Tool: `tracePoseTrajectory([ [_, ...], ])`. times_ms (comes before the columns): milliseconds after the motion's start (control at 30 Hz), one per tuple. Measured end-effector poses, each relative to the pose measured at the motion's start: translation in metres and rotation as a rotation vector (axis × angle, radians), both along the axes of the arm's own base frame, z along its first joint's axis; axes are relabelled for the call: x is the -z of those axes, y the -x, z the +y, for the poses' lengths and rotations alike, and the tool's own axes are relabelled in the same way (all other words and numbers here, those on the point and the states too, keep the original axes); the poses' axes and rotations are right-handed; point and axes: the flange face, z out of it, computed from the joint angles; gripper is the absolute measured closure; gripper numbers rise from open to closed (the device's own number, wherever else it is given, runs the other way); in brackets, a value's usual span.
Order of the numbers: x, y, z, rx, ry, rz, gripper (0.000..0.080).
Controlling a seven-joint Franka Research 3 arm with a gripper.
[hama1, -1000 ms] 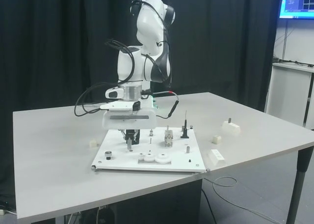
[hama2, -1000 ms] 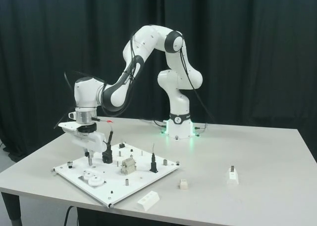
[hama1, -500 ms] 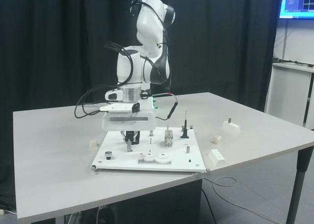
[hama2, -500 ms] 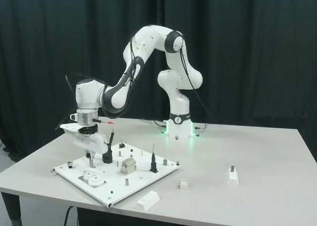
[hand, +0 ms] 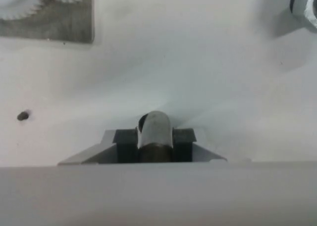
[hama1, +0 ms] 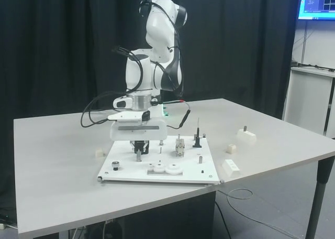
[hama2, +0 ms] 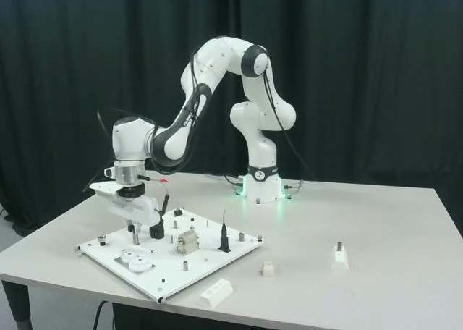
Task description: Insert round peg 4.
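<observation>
A white Franka arm (hama2: 217, 77) holds its claw (hand: 155, 142) clamped on a peg (hand: 155, 132) just above the white board (hama1: 157, 168) on the grey desk (hama1: 52, 160). From the wrist, the peg stands upright between the two black fingers (hand: 126, 145), and a dark hole (hand: 142, 121) peeks out right beside its tip, so the peg looks poised at the mouth of its socket rather than seated. In the room views the peg (hama1: 138, 156) hangs close over the board's near left part, behind the white gears (hama1: 165, 169). By this evidence the pick-up is done; what appears left is the final alignment, the push down into the hole and the release
</observation>
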Motion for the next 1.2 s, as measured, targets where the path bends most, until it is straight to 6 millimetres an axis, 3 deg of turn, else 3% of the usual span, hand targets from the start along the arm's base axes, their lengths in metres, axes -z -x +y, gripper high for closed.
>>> tracePoseTrajectory([
  [1200, 0.0005, 0.0066, 0.0088, -0.001, 0.016, -0.024, 0.0659],
])
